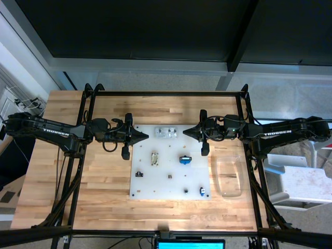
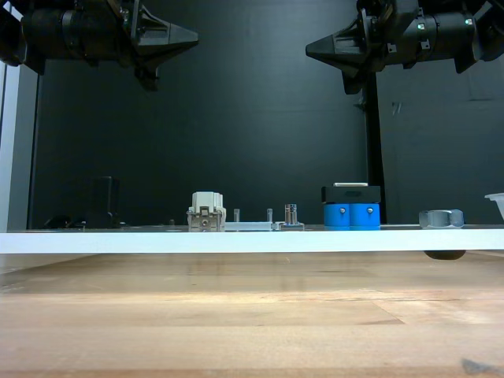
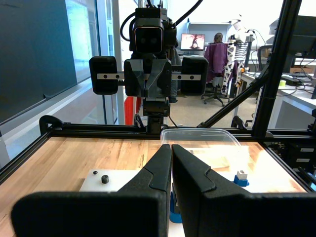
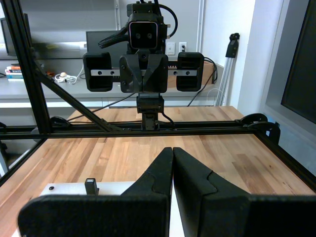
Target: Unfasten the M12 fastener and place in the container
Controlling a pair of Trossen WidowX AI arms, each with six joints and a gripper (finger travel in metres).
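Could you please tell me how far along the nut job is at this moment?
Nothing looks done: the M12 nut sits on its stud, and the container looks empty. Nothing is in hand: left pincer and right pincer hang shut over the far edge of the board. Unscrewing and placing remain.

Robotics lab: workbench, monitor.

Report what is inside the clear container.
Nothing: only the table shows through the container, no part covered. The left tool and right tool hover shut above the board's far edge.
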